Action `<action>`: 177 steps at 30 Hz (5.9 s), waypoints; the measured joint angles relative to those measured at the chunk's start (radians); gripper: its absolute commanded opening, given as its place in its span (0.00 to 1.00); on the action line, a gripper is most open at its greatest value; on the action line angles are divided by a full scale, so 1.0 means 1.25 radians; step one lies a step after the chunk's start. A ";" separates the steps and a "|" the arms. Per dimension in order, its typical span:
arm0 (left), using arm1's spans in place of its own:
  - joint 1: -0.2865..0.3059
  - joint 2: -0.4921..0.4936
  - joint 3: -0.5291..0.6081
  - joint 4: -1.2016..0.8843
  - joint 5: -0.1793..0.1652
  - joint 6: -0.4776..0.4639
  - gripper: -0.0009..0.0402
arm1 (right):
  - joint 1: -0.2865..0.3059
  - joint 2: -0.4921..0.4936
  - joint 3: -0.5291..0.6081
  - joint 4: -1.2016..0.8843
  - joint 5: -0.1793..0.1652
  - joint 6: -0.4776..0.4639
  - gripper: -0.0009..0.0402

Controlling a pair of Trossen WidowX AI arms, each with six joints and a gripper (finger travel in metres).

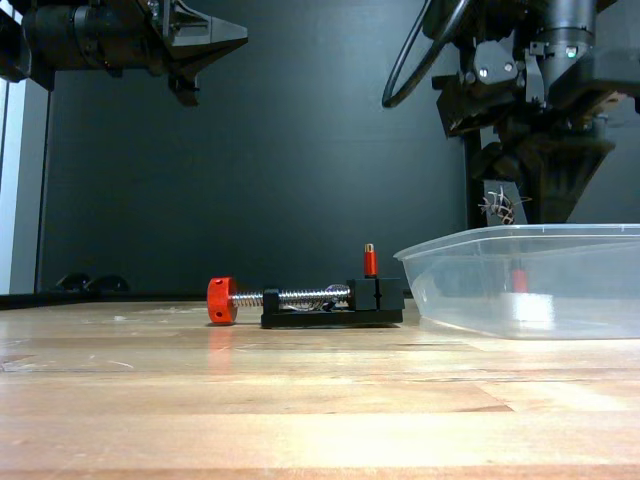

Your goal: Pick the rca connector and install on the hub

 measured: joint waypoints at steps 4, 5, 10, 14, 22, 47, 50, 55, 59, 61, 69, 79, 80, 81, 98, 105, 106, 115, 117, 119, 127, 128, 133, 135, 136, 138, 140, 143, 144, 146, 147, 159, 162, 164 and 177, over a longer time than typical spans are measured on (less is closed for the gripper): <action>0.000 0.000 0.000 0.000 0.000 0.000 0.02 | 0.001 -0.019 0.000 -0.002 0.021 0.000 0.02; 0.000 0.000 0.000 0.000 0.000 0.000 0.02 | 0.001 -0.021 0.000 -0.003 0.021 0.001 0.02; 0.000 0.000 0.000 0.000 0.000 0.000 0.02 | 0.001 -0.031 0.000 -0.025 0.027 0.014 0.03; 0.000 0.000 0.000 0.000 0.000 0.000 0.02 | 0.004 -0.041 0.000 -0.031 0.042 0.024 0.09; 0.000 0.000 0.000 -0.001 0.000 0.000 0.02 | 0.005 -0.041 -0.001 -0.020 0.081 0.030 0.30; 0.000 0.000 0.000 0.000 0.000 0.000 0.02 | 0.006 0.057 -0.023 0.088 0.077 0.027 0.42; 0.000 0.000 0.000 0.000 0.000 0.000 0.02 | 0.007 0.056 -0.034 0.099 0.077 0.027 0.42; 0.000 0.000 0.000 -0.001 0.000 0.000 0.02 | 0.008 0.057 -0.049 0.123 0.076 0.027 0.42; 0.000 0.000 0.000 0.000 0.000 0.000 0.02 | 0.009 0.057 -0.056 0.133 0.077 0.027 0.42; 0.000 0.000 0.000 -0.001 0.000 0.000 0.02 | 0.009 0.056 -0.057 0.133 0.076 0.027 0.42; 0.000 0.000 0.000 0.000 0.000 0.000 0.02 | 0.009 0.056 -0.063 0.141 0.076 0.027 0.28; 0.000 0.000 0.000 0.000 0.000 0.000 0.02 | 0.009 0.056 -0.063 0.143 0.076 0.027 0.07; 0.000 0.000 0.000 0.000 0.000 0.000 0.02 | 0.009 0.056 -0.063 0.143 0.076 0.027 0.05; 0.000 0.000 0.000 0.000 0.000 0.000 0.02 | 0.009 0.056 -0.063 0.143 0.076 0.027 0.03; 0.000 0.000 0.000 0.000 0.000 0.000 0.02 | 0.008 0.038 -0.038 0.113 0.054 0.027 0.02; 0.000 0.000 0.000 0.000 0.000 0.000 0.02 | 0.005 0.008 -0.002 0.066 0.055 0.027 0.02; 0.000 0.000 0.000 0.000 0.000 0.000 0.02 | 0.005 0.005 0.006 0.054 0.055 0.027 0.02; 0.000 0.000 0.000 0.000 0.000 0.000 0.02 | 0.000 -0.010 0.090 -0.039 0.061 0.027 0.02; 0.000 0.000 0.000 0.000 0.000 0.000 0.02 | -0.002 -0.011 0.103 -0.043 0.062 0.027 0.02; 0.000 0.000 0.000 0.000 0.000 0.000 0.02 | -0.004 -0.011 0.109 -0.044 0.062 0.027 0.02; 0.000 0.000 0.000 0.000 0.000 0.000 0.02 | -0.027 0.021 0.151 -0.042 0.062 0.017 0.02; 0.000 0.000 0.000 0.000 0.000 0.000 0.02 | -0.031 0.030 0.162 -0.042 0.062 0.014 0.02; 0.000 0.000 0.000 0.000 0.000 0.000 0.02 | -0.050 0.089 0.217 -0.041 0.062 -0.004 0.02; 0.000 0.000 0.000 0.000 0.000 0.000 0.02 | -0.055 0.110 0.237 -0.041 0.061 -0.006 0.02; 0.000 0.000 0.000 0.000 0.000 0.000 0.02 | -0.058 0.120 0.247 -0.041 0.062 -0.006 0.02; 0.000 0.000 0.000 0.000 0.000 0.000 0.02 | -0.060 0.138 0.265 -0.040 0.062 -0.006 0.02; 0.000 0.000 0.000 0.000 0.000 0.000 0.02 | -0.064 0.155 0.279 -0.040 0.062 -0.006 0.02; 0.000 0.000 0.000 0.000 0.000 0.000 0.02 | -0.068 0.177 0.299 -0.038 0.062 -0.006 0.02; 0.000 0.000 0.000 0.000 0.000 0.000 0.02 | -0.069 0.185 0.306 -0.037 0.061 -0.006 0.02; 0.000 0.000 0.000 0.000 0.000 0.000 0.02 | -0.070 0.199 0.320 -0.036 0.062 -0.006 0.02; 0.000 0.000 0.000 0.000 0.000 0.000 0.02 | -0.070 0.206 0.326 -0.035 0.061 -0.006 0.02; 0.000 0.000 0.000 0.000 0.000 0.000 0.02 | -0.071 0.245 0.345 0.005 0.059 -0.003 0.02; 0.000 0.000 0.000 0.000 0.000 0.000 0.02 | -0.071 0.257 0.358 0.009 0.056 -0.003 0.02; 0.000 0.000 0.000 0.000 0.000 0.000 0.02 | -0.071 0.264 0.372 0.005 0.055 -0.004 0.02; 0.000 0.000 0.000 0.000 0.000 0.000 0.02 | -0.071 0.266 0.377 -0.015 0.056 -0.016 0.02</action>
